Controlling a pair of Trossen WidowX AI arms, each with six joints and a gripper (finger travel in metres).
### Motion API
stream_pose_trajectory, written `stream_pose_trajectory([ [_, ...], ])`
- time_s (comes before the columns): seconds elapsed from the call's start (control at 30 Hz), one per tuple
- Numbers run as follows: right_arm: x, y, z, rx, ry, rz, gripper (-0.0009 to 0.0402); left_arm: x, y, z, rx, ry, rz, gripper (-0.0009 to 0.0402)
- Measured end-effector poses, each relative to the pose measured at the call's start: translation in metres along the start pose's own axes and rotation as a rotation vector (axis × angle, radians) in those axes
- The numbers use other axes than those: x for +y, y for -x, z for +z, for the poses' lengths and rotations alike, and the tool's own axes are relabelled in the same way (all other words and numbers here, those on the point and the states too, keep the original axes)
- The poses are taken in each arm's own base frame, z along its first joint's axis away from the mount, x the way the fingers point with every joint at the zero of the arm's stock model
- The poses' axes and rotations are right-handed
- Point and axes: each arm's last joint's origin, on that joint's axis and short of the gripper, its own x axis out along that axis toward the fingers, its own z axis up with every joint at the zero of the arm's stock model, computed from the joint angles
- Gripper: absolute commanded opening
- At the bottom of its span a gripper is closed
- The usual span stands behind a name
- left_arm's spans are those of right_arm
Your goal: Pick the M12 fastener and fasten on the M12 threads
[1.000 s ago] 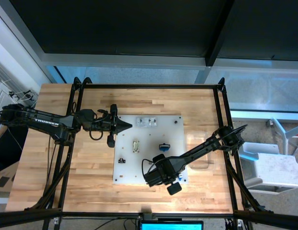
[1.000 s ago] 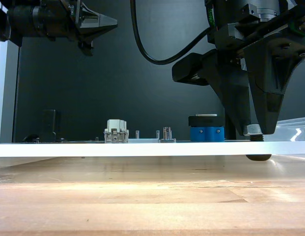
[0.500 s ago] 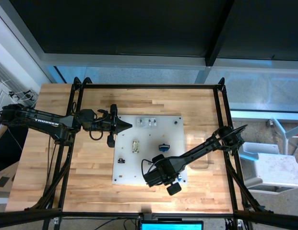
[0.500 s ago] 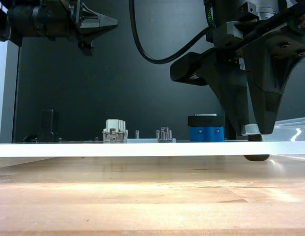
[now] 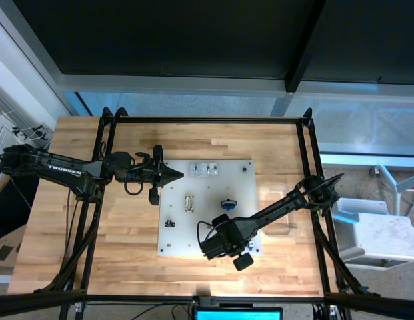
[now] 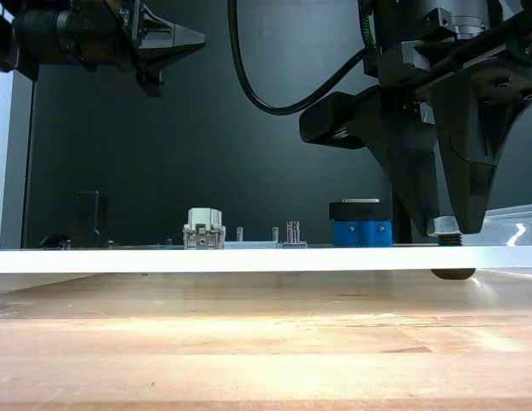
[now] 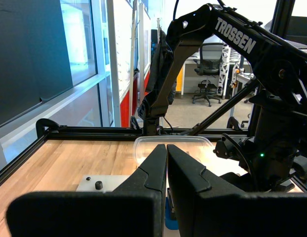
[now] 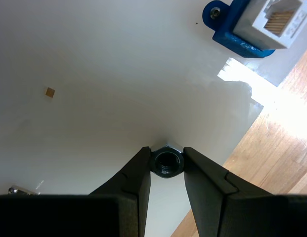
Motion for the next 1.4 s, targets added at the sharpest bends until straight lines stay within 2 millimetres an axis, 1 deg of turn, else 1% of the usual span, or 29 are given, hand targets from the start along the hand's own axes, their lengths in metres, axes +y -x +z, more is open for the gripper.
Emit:
stream_pose_trajectory([
  [0.13,0.0,0.0,0.0,0.001,0.0,-0.001,0.003,0.0,0.0,0.0,0.0,0.0,0.0,0.0],
  [0.2,0.0,0.0,0.0,0.003,0.0,-0.001,0.0041,0.0,0.0,0.0,0.0,0.0,0.0,0.0],
  [0.27,0.0,0.0,0.0,0.004,0.0,-0.001,0.006,0.0,0.0,0.0,0.0,0.0,0.0,0.0],
  [0.47,-0.001,0.0,0.0,0.004,0.002,-0.003,0.0138,0.0,0.0,0.0,0.0,0.0,0.0,0.0],
  [0.6,-0.002,0.0,-0.001,0.005,0.005,-0.005,0.0168,0.0,0.0,0.0,0.0,0.0,0.0,0.0],
  [0.77,-0.003,0.006,0.0,0.025,0.006,-0.005,0.0179,0.0,0.0,0.0,-0.001,0.0,0.0,0.0],
  [0.97,-0.003,0.027,0.004,0.075,0.008,-0.001,0.0172,0.0,0.0,0.0,0.0,0.0,0.0,0.0],
  [1.03,-0.003,0.034,0.006,0.09,0.035,0.001,0.0169,0.0,0.0,0.0,0.0,0.0,0.0,0.0],
  [1.1,-0.004,0.041,0.008,0.107,0.145,0.008,0.0165,0.0,0.0,0.0,0.0,0.0,0.0,0.0],
  [1.23,-0.004,0.052,0.017,0.071,0.484,0.043,0.0162,0.0,0.0,0.0,-0.001,0.0,0.0,0.0],
  [1.4,-0.004,0.058,0.023,0.039,1.008,0.05,0.0161,0.0,0.0,0.0,-0.001,0.0,0.0,0.0],
])
